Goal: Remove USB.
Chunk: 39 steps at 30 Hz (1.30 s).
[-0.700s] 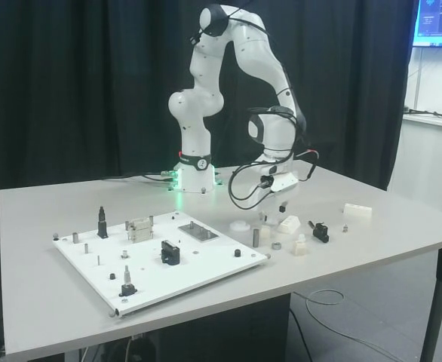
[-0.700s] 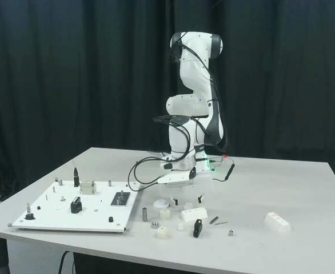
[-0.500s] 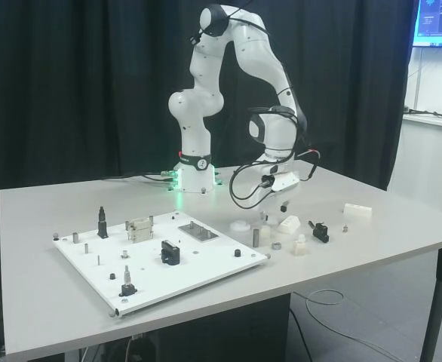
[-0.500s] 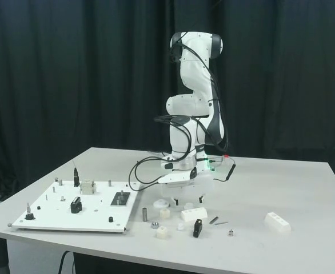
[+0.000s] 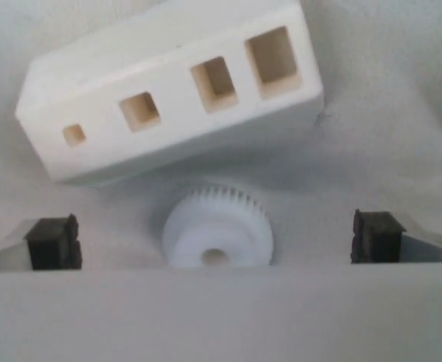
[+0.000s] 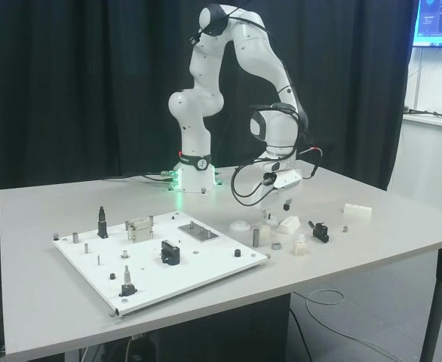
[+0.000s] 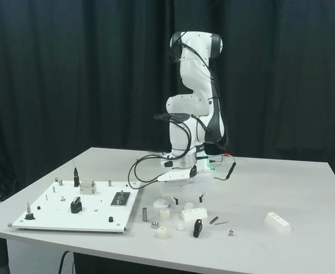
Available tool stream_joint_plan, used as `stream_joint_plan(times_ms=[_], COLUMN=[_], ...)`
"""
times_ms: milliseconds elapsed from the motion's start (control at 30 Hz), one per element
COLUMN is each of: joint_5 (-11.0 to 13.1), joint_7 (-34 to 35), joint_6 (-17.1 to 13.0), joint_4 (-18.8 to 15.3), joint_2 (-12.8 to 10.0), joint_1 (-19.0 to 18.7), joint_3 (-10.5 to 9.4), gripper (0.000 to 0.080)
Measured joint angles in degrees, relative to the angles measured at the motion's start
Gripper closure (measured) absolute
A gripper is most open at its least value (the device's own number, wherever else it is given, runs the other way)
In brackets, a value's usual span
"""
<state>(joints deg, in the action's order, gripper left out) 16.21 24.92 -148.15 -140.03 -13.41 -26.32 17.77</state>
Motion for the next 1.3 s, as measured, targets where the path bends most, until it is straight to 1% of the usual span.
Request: stream_joint_plan(times_ms=[267,500,667,1067,1300], joint_5=[-0.18,-1.07,-1.23,-1.39,-2.52], joint_7=[0.00,0.00,0.00,-0.25,-0.29], joint_6=[0.00,-0.02,-0.19,-1.41,-1.57], joint_4=[0.44,0.92,1.11,1.42,2.29], joint_2=[0.33,0.33,0.33,0.32,0.30], joint_1=[0.10,0.24,0.35,0.36,0.51], joint_3=[0.47,1.03,1.39,2.10,2.61], gripper=[0.0003,0.0003,0.0003,0.0003,0.0003])
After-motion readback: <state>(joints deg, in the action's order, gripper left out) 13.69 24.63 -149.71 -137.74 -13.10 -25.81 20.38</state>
